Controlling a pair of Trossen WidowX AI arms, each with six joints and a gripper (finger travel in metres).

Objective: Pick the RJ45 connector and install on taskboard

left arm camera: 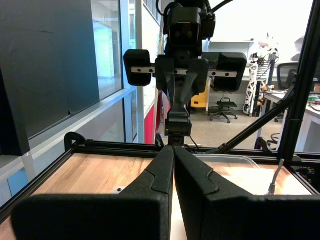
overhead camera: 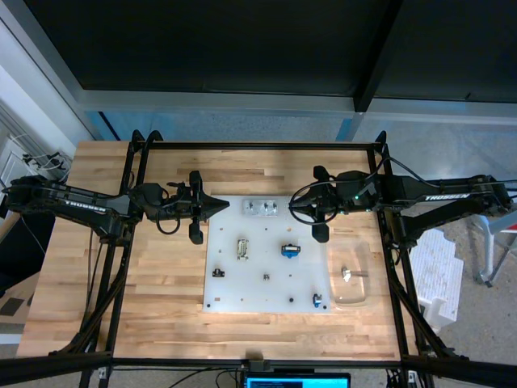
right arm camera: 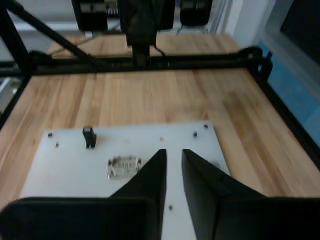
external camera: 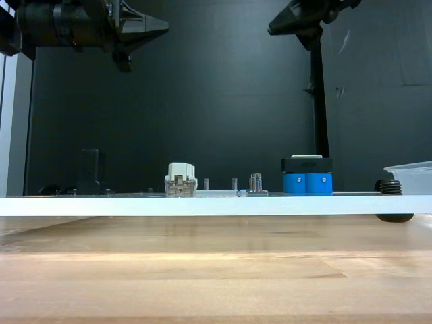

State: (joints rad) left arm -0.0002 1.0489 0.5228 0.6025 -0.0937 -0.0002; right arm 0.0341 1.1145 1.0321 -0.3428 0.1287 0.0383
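On the white board (overhead camera: 242, 283), the blue jack (overhead camera: 317, 303) at the near right corner has a grey piece over its top. In the left wrist view the connector (left arm camera: 271, 190) stands there, its thin grey cable (left arm camera: 276, 175) rising. The clear tray (overhead camera: 365, 301) holds the pale block (overhead camera: 346, 273). My right gripper (overhead camera: 295, 208) (right arm camera: 173, 152) hovers over the board's far right; its fingers are almost together, with only a narrow slit and nothing between them. My left gripper (overhead camera: 229, 208) (left arm camera: 173, 150) is shut and empty above the board's far left.
The board also carries silver fittings (overhead camera: 261, 208), a pale socket (overhead camera: 241, 248), a blue-and-black part (overhead camera: 290, 250) and a small black clip (overhead camera: 218, 273). A black frame (overhead camera: 258, 146) rings the wooden table. A screen (overhead camera: 297, 380) sits at the near edge.
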